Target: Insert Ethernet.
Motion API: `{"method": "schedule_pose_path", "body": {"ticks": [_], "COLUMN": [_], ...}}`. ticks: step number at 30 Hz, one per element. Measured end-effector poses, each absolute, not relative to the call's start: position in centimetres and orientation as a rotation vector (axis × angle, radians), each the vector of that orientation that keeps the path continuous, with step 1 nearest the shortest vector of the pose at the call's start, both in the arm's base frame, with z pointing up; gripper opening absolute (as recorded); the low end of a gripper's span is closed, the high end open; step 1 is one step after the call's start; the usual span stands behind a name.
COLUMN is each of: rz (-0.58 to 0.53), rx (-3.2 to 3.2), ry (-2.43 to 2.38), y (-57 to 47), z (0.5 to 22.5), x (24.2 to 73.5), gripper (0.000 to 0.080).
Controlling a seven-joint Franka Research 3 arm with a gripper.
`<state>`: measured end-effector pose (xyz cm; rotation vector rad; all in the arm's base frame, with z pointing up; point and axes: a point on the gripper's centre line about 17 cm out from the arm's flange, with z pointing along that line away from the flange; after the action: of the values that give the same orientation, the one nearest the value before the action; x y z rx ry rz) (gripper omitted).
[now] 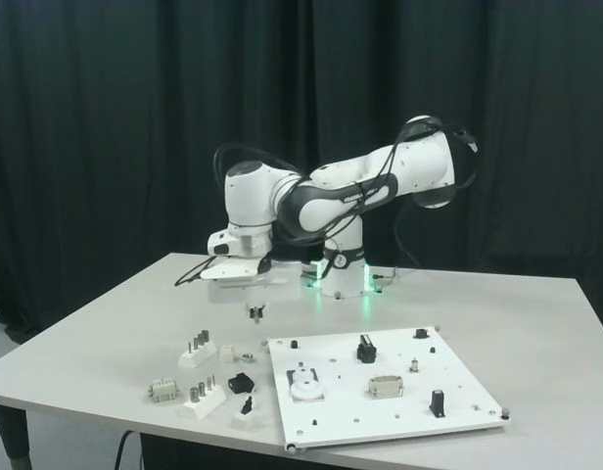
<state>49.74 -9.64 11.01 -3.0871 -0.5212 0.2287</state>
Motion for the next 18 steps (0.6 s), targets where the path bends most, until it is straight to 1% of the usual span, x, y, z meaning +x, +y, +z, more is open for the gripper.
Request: {"method": "schedule_pose_path", "body": {"ticks": [18], "rz": [0.186], "rx": [-3.078], "ry": [-0.504], "y": [-2.4], "z": [12.6], "x": [48.3], "gripper": [0.0091]}}
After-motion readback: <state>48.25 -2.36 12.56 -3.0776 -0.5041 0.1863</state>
